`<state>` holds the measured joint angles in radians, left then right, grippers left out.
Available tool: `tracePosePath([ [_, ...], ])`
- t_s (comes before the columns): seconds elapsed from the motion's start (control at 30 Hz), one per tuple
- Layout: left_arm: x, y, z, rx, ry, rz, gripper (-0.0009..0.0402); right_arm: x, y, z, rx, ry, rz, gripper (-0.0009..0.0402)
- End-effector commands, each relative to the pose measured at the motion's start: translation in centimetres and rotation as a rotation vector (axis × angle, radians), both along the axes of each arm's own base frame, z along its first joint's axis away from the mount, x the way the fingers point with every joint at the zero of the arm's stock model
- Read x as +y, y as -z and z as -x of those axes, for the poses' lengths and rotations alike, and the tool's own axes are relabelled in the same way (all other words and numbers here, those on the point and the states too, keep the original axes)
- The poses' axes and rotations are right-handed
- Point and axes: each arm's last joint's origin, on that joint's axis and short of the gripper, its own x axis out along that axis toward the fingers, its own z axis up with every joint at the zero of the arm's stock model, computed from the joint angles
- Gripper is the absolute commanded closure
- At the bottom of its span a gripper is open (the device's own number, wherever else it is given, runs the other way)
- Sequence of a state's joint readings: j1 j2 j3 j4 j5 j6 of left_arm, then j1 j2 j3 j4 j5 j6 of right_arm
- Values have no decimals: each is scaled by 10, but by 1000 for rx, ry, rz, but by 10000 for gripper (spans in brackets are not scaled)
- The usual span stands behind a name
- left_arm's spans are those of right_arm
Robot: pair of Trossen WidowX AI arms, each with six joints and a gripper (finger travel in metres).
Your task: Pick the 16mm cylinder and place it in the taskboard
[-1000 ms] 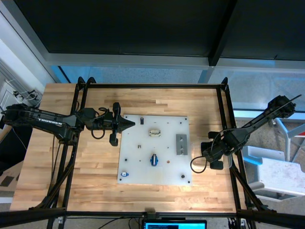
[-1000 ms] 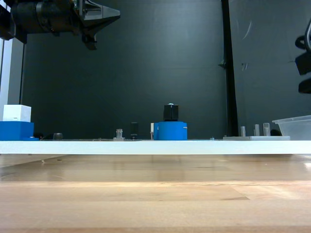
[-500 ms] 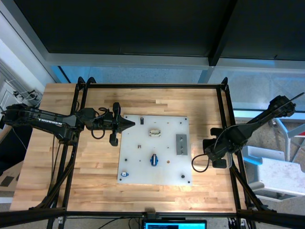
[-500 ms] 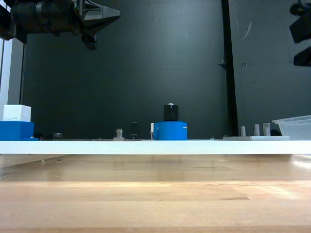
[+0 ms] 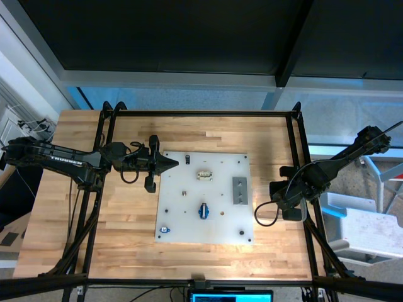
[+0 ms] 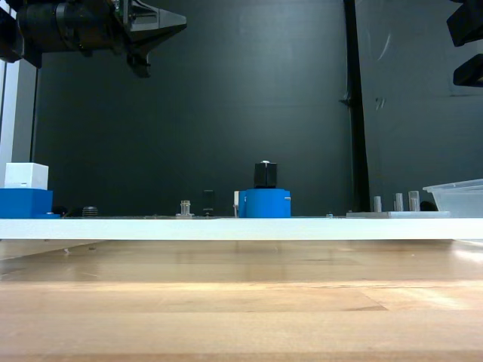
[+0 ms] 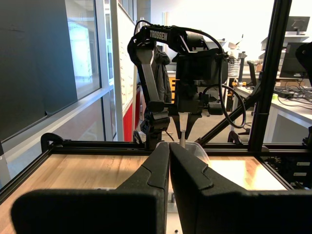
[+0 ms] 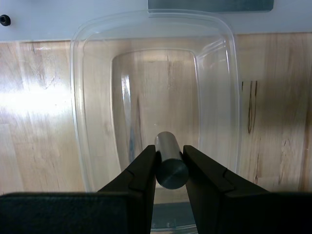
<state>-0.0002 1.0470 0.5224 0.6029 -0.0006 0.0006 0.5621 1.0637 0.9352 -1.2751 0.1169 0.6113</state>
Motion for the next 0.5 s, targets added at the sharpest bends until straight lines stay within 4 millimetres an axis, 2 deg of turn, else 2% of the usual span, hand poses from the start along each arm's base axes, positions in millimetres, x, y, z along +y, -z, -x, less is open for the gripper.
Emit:
tracePosePath([
  [0.03, 0, 0, 0, 0, 0, 0, 393, 1, 0, -2, -6, 1, -4, 370],
  [0.27, 0, 0, 0, 0, 0, 0, 393, 6, 1, -14, -13, 12, -8, 370],
  [0.5, 0, 0, 0, 0, 0, 0, 393, 11, -6, -37, -8, 10, 4, 370],
])
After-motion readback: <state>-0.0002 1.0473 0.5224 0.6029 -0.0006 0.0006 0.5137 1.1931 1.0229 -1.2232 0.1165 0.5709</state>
